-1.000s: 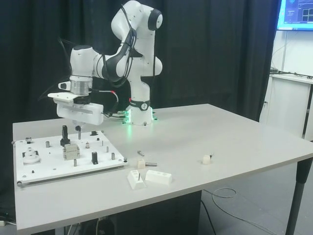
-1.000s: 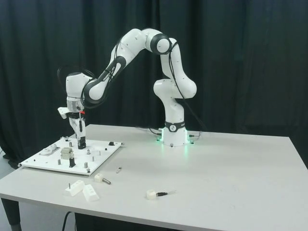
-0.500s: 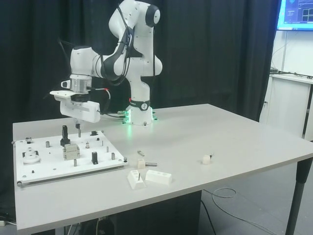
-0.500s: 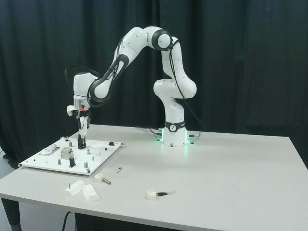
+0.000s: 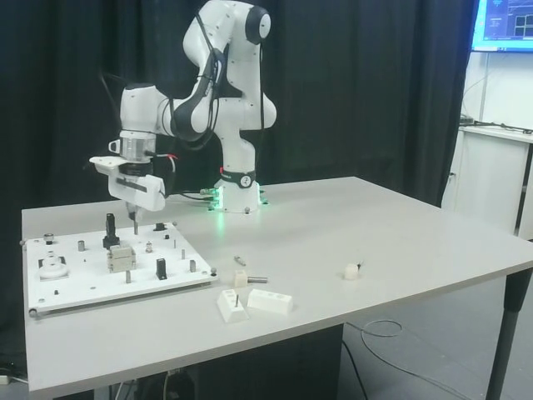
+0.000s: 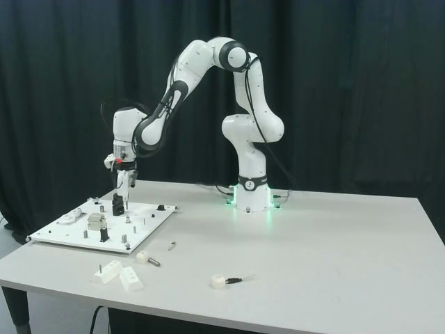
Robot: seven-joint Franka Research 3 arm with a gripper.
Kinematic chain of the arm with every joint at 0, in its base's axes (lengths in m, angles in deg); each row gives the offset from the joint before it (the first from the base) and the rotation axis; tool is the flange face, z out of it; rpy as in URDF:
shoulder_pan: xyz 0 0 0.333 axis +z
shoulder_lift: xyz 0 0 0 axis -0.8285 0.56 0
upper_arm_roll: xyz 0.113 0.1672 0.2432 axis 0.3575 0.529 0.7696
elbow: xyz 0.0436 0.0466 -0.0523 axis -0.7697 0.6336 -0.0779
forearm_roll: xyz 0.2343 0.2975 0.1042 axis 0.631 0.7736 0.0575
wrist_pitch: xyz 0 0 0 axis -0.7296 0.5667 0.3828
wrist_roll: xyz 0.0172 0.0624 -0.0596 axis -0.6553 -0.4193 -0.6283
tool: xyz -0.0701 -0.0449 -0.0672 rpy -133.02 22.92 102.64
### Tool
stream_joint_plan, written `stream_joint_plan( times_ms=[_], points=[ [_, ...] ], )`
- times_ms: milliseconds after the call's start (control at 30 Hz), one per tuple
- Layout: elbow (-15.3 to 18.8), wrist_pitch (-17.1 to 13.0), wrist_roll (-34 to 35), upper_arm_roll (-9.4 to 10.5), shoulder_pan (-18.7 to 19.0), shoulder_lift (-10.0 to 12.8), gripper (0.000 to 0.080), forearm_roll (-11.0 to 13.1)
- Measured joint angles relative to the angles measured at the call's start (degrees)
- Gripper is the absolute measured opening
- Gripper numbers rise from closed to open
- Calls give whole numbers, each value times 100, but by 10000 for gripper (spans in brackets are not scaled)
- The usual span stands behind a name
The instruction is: Insert square peg 2.
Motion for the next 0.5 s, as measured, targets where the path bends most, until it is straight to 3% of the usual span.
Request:
stream_joint_plan(
  times_ms=[500],
  points=[
    [206,-10,399,-129,0,-6,67,0]
  ],
)
